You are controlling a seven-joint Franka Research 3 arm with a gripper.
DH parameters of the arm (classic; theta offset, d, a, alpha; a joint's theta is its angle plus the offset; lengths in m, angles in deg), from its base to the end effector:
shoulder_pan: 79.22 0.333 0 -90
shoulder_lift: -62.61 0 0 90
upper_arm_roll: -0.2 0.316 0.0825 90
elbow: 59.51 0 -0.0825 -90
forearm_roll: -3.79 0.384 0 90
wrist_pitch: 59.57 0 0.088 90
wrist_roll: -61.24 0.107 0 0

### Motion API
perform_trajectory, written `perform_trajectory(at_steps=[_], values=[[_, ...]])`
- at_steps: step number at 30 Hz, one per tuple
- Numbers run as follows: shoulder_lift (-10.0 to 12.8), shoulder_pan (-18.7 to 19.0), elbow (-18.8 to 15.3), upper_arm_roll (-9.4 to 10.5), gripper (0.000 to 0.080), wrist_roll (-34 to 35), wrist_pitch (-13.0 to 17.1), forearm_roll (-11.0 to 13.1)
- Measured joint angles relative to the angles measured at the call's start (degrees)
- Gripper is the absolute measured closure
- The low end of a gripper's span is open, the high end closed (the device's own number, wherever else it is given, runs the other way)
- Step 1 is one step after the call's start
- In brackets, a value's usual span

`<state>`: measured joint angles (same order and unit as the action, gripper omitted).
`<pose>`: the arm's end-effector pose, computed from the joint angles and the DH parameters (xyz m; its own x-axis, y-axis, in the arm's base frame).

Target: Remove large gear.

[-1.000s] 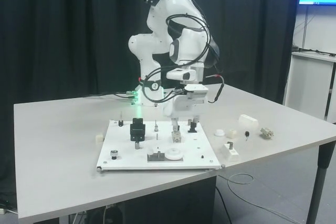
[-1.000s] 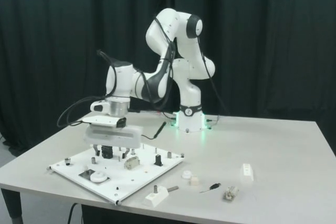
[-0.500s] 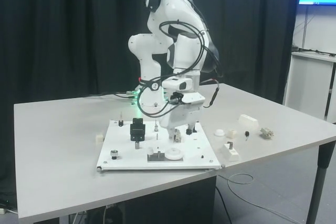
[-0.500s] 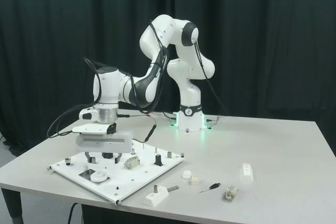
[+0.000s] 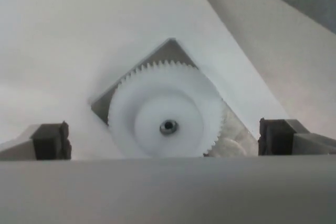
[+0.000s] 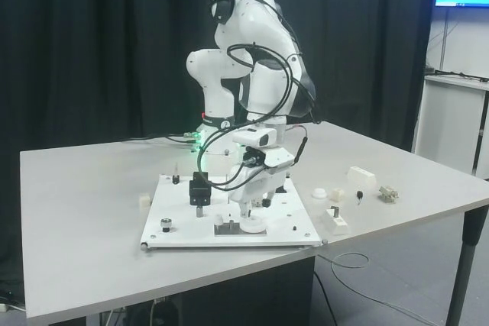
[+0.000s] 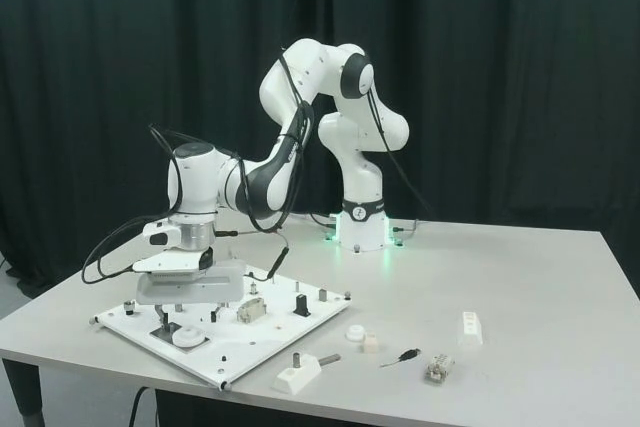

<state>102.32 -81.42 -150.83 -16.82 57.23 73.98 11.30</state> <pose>0.6748 -0.2011 0.2472 0.9594 -0.2729 0.0708 -0.2787 -0.9560 0.0919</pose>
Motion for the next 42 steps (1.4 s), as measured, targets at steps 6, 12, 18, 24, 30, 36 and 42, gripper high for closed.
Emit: perform_trajectory(at_steps=[6,12,18,24,30,36,42], values=[[0.16,-0.23,0.28,0.0,0.0003,-0.02,-1.08,0.0],[0.29,-0.24,0.37,0.03,0.0003,-0.02,-1.8,0.0],[0.5,-0.24,0.4,0.07,0.0003,-0.02,-2.04,0.13],[0.79,-0.24,0.48,0.09,0.0003,-0.02,-2.04,0.75],[1.29,-0.27,0.84,0.09,0.0003,-0.02,-2.04,1.05],[1.78,-0.35,1.26,0.09,0.0003,-0.02,-2.04,1.14],[2.15,-0.43,1.54,0.09,0.0003,-0.02,-2.04,1.38]])
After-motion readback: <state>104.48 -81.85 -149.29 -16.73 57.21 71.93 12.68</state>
